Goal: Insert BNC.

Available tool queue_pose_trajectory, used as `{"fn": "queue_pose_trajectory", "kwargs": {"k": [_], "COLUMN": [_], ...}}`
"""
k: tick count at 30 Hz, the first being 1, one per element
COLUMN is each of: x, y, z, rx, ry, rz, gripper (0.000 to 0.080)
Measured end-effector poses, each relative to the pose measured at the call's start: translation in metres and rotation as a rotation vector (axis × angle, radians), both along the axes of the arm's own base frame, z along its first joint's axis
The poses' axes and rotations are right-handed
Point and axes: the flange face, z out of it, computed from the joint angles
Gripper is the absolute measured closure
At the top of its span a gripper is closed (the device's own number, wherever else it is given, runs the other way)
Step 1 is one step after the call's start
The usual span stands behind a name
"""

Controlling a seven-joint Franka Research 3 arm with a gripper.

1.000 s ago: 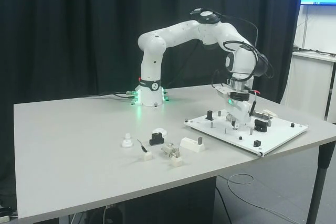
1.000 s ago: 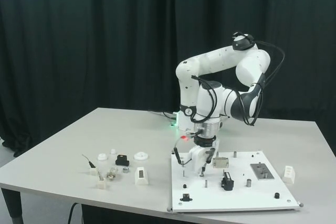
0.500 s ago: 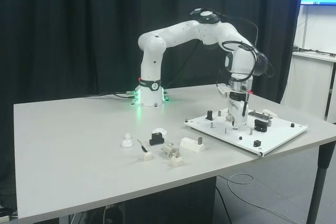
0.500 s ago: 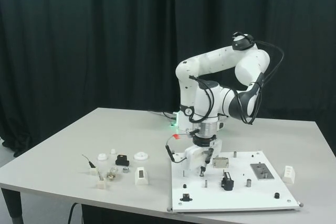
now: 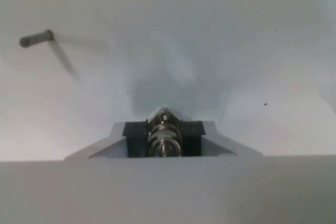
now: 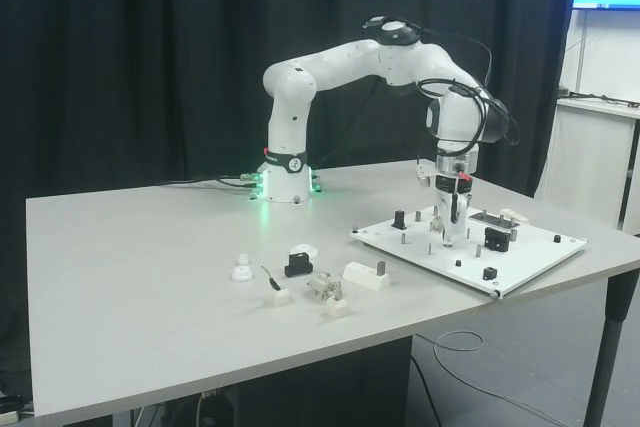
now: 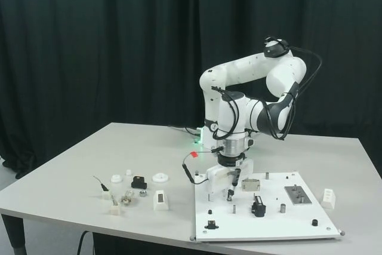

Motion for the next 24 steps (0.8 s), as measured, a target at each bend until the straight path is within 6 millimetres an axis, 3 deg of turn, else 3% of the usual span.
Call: {"fn": "queue_pose_trajectory", "kwargs": {"k": [24], "x": [-0.0036], "y": [-0.0013], "z": [-0.0005], "rx": [0.011], "ry": [-0.021], "rz": [-0.074], "gripper": [0.0679]}}
